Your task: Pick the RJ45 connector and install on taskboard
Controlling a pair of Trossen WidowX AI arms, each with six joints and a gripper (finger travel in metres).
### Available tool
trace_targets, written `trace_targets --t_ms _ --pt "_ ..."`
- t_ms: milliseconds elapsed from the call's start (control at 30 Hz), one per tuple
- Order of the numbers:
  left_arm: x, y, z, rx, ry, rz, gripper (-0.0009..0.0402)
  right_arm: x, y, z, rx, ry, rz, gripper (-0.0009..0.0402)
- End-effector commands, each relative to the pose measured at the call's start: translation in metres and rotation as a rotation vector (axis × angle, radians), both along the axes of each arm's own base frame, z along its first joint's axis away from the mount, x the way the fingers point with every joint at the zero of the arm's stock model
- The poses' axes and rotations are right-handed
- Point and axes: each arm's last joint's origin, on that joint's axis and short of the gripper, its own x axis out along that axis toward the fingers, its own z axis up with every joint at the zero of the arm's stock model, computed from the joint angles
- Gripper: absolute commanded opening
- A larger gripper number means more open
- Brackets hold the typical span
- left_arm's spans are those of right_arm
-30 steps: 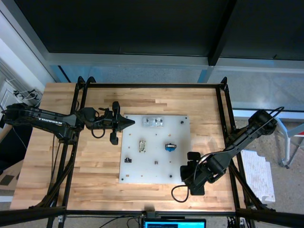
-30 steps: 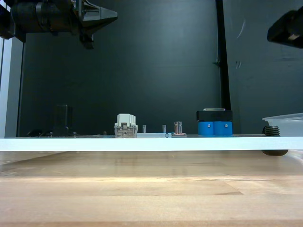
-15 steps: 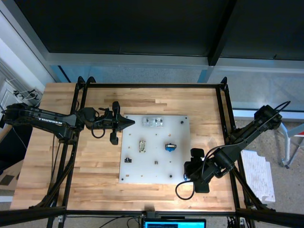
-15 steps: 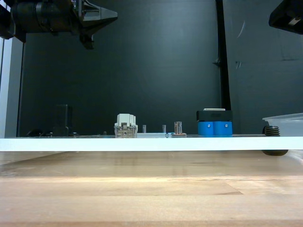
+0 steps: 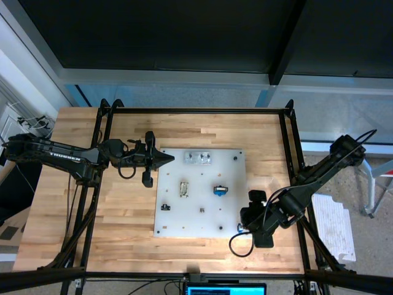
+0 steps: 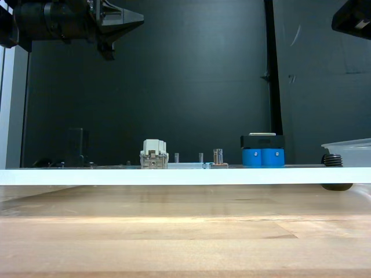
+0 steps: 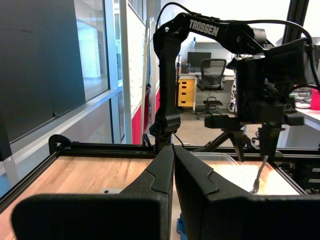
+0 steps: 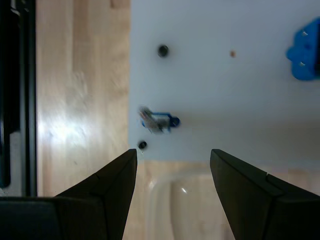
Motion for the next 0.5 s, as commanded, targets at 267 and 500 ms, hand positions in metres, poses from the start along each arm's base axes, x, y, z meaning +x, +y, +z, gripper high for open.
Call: trace_targets --t_ms 267,500 --pt "0.0 0.0 0.0 0.0 0.0 0.0 0.0 0.004 -0.032 0.016 -0.042 -0.052 -0.022 0.0173" --pt "0.0 0.0 0.0 0.0 0.0 0.0 0.0 0.009 -0.059 0.027 -0.065 -0.096 -0.015 0.0116"
